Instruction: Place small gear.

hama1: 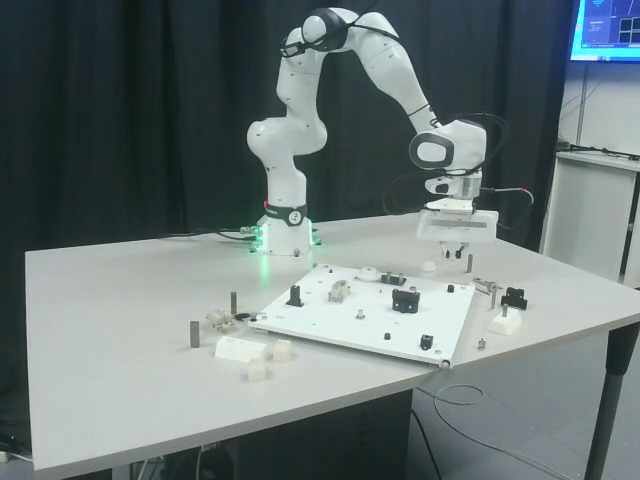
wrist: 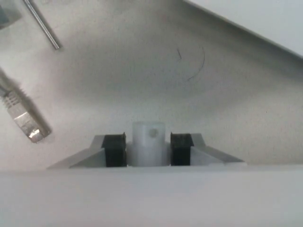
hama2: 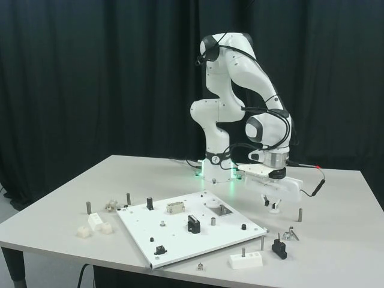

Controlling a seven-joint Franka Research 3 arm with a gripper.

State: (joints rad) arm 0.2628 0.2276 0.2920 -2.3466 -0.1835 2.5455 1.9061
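Observation:
The small gear (wrist: 149, 142), a white cylindrical piece, sits between the black pads (wrist: 114, 150) of my gripper (wrist: 149, 150), which is shut on it. In the room views the gripper (hama1: 452, 254) (hama2: 270, 204) hangs a little above the grey table (hama1: 120, 300), just off the far right side of the white assembly board (hama1: 360, 320) (hama2: 180, 231). The gear is hard to make out in the room views. Bare table lies below the gear in the wrist view.
A metal rod (wrist: 42, 26) and a cable plug (wrist: 26, 120) lie on the table near the gripper. The board's edge (wrist: 265, 19) is close by. A peg (hama2: 299, 214), a black part (hama2: 278, 248) and a white block (hama2: 246, 260) stand nearby.

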